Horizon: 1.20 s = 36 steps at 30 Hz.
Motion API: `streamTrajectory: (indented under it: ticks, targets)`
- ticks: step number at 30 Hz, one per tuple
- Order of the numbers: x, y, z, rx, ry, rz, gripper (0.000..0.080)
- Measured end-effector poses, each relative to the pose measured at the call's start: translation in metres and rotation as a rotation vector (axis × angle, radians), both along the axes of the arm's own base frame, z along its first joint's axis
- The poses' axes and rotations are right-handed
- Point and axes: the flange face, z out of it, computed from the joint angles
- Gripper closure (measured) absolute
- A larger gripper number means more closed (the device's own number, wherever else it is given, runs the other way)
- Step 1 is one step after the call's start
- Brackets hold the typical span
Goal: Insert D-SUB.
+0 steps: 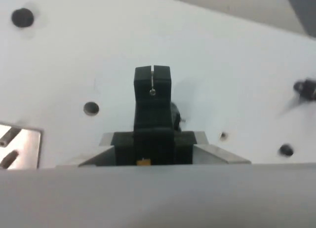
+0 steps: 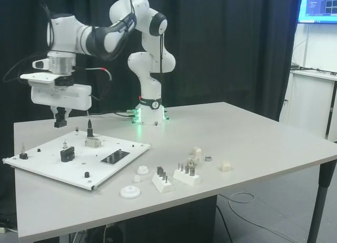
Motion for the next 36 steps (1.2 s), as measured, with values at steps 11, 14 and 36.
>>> streamTrajectory:
  ticks: [11,14,36]
  targets:
    - [-0.022,-0.018,-0.007,0.138,-0.035,-0.197,0.0649]
    - [-0.026,-0.023,-0.010,0.170,-0.040,-0.257,0.0649]
    - [-0.008,-0.032,-0.036,0.221,0.021,-0.168,0.0649]
